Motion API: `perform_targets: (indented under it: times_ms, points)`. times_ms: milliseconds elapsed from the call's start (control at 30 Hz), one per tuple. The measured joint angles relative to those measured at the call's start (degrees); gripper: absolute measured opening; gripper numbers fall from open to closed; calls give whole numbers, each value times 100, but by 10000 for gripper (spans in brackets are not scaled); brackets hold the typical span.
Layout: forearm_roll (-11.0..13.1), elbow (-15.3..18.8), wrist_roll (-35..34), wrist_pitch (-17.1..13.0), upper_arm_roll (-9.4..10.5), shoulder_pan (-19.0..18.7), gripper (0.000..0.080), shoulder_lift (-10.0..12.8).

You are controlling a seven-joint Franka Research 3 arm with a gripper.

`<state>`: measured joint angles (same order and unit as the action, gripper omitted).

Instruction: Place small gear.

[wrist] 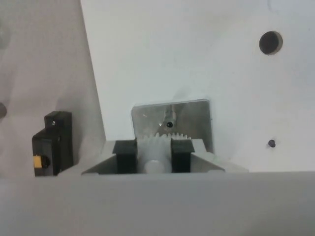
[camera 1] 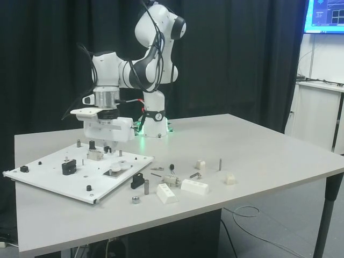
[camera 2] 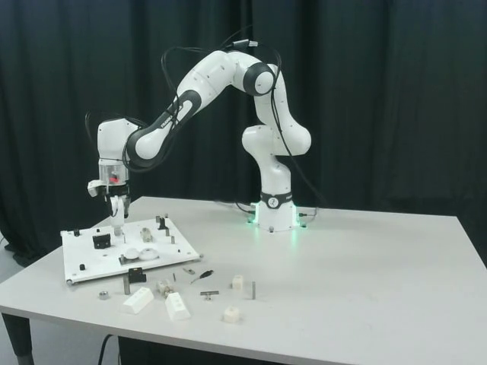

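Observation:
In the wrist view my gripper (wrist: 154,156) is shut on the small white gear (wrist: 156,144), whose teeth show between the two black fingers (wrist: 125,155). Just beyond the gear lies a grey metal plate (wrist: 189,118) with a small hole, fixed on the white board (wrist: 197,59). Both room views show the gripper (camera 1: 107,149) (camera 2: 119,223) hanging low over the middle of the white board (camera 1: 48,174) (camera 2: 84,262). The gear is too small to make out there.
A black block (wrist: 53,142) stands just off the board's edge, next to the gripper. The board carries pegs (camera 1: 78,143), a black part (camera 1: 67,168) and a round white part (camera 1: 119,168). White blocks (camera 1: 166,193), a nut (camera 1: 135,199) and other loose pieces lie on the grey table in front.

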<state>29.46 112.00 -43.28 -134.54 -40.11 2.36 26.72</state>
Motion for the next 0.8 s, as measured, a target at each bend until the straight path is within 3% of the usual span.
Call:
perform_targets:
  times_ms: [800]
  points:
    - [-49,-9,-108,-22,-13,-1,138,0]
